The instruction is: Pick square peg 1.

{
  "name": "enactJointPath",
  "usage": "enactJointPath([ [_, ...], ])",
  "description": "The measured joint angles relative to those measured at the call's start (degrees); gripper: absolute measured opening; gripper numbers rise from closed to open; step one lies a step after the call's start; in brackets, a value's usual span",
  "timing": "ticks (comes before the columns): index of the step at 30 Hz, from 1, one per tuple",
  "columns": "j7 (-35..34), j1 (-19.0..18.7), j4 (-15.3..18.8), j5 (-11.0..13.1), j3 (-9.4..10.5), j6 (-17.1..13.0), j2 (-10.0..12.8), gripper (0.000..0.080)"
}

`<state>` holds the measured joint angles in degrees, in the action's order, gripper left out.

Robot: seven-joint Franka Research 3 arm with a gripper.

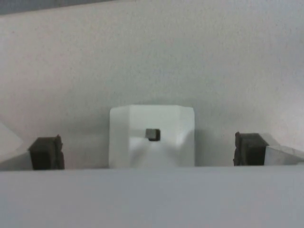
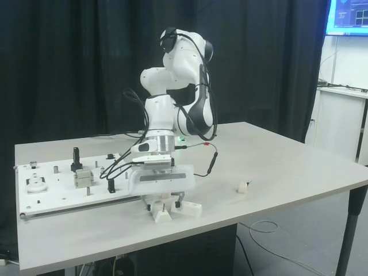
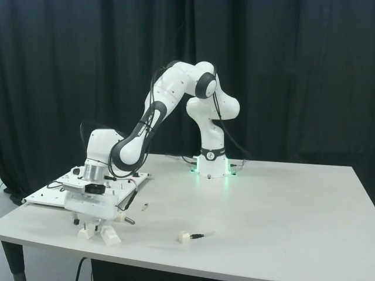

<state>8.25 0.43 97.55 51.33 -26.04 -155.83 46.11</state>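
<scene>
Sitting between spread hand [image 1: 148, 151] fingers, untouched, white square peg [image 1: 152, 137]

**A robot test lab**

This is a lab set up for robot trials, not a home or a shop. A white robot arm [image 3: 176, 99] is bolted to a plain grey table [image 3: 281, 199], with a green light glowing at its base. Black curtains [image 3: 293, 76] hang all round as a backdrop. A white board [image 2: 63, 192] fitted with pegs and small parts lies on the table, and loose cables trail across it. A screen [image 2: 348, 16] hangs in one corner above a white cabinet [image 2: 339, 118].
</scene>
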Motion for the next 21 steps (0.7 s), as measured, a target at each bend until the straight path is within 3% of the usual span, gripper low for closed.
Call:
enactJointPath([
  [11,1.80,0.13,-0.59,0.22,0.02,-0.33,0.31,0.0800],
  [12,1.80,0.13,-0.64,0.29,0.02,-0.35,0.31,0.0703],
  [20,1.80,0.13,-0.90,2.38,0.02,-0.35,0.31,0.0703],
  [21,1.80,0.13,-0.91,2.65,0.02,-0.35,0.30,0.0386],
])
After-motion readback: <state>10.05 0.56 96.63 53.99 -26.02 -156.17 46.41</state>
